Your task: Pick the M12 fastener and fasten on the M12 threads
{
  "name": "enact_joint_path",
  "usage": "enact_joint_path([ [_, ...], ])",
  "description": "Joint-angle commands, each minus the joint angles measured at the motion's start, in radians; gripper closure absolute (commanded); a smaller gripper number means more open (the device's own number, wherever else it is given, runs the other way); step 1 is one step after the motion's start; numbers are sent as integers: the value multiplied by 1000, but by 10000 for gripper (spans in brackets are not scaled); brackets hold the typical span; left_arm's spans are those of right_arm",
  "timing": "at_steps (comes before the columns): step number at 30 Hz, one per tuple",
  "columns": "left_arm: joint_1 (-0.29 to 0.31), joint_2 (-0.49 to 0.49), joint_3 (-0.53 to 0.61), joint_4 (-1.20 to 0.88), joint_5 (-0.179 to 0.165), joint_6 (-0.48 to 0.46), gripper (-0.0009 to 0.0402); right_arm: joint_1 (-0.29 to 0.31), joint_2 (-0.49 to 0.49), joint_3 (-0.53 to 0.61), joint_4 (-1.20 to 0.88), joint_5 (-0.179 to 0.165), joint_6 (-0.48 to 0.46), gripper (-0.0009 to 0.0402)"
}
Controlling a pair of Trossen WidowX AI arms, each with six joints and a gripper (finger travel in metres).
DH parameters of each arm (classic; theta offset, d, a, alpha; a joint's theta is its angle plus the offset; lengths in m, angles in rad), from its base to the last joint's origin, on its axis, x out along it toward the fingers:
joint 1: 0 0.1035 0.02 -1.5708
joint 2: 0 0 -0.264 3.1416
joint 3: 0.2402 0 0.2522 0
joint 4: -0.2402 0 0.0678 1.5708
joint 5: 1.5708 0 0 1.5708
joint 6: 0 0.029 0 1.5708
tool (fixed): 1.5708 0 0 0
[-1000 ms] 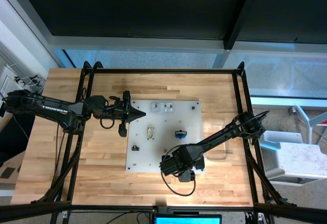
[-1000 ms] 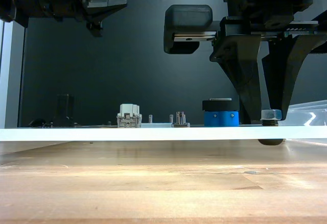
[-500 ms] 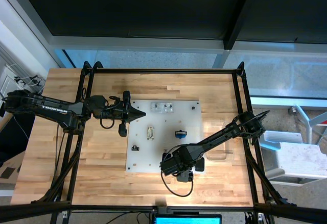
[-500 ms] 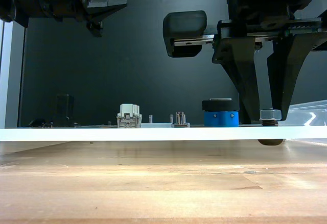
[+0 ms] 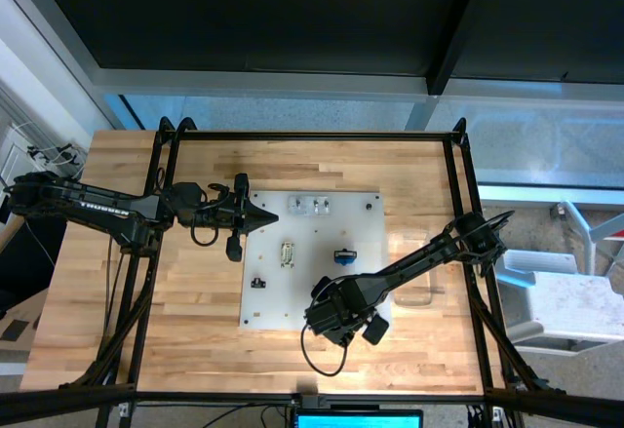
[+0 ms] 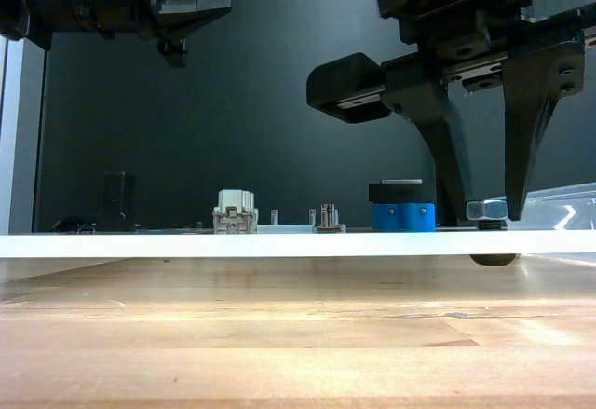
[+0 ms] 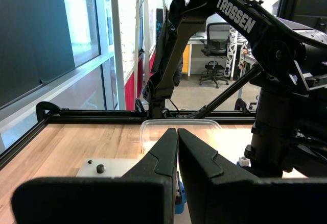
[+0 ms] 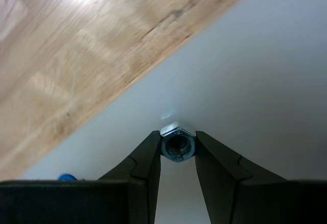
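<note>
M12 threads (image 6: 492, 225) mostly hidden, under M12 fastener (image 6: 487, 209)

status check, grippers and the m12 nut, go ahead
Right gripper shut on nut at board's near right edge. Nut atop its stud. Left gripper shut, parked over board's far left. Nothing in the way.

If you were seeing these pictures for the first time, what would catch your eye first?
First, the right gripper, shut on the nut at the near right edge of the board, where the nut seems to sit atop its stud. Next, the left gripper, shut and empty, parked high over the board's left edge.
</note>
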Motion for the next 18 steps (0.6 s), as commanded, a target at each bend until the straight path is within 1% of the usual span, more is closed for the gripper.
enact_joint_path([
  [1,0,0,0,0,0,0,393,-1,1,0,3,4,115,366],
  [6,0,0,0,0,0,0,393,-1,1,0,3,4,322,365],
  [9,0,0,0,0,0,0,393,-1,1,0,3,4,467,366],
  [13,0,0,0,0,0,0,393,-1,1,0,3,4,638,366],
  [18,0,0,0,0,0,0,393,-1,1,0,2,4,816,366],
])
